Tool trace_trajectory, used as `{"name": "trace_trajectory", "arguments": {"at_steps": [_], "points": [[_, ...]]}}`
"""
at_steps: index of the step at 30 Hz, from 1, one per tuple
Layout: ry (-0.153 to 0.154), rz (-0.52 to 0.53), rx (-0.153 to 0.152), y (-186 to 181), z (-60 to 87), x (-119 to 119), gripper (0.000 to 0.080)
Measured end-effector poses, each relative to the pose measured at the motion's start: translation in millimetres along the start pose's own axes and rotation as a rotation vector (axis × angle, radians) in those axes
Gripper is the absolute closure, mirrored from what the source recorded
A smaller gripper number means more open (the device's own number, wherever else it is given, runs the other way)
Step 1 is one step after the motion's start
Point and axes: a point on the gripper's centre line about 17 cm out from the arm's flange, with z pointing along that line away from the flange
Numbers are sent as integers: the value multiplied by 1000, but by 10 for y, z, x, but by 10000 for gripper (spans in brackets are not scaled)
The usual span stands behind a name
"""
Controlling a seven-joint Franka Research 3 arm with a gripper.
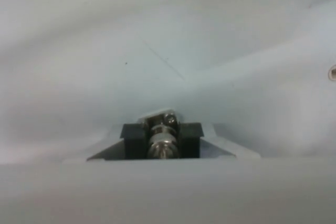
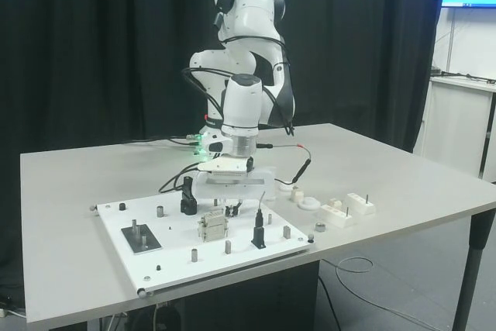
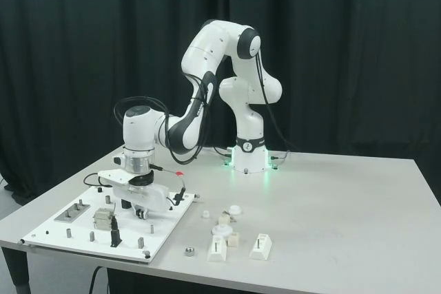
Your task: Insert BNC.
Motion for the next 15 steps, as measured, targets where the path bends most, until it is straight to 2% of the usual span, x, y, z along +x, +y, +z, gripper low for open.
{"name": "trace_trajectory", "arguments": {"at_steps": [15], "points": [[-12, 65, 12, -3, 3, -4, 677]]}}
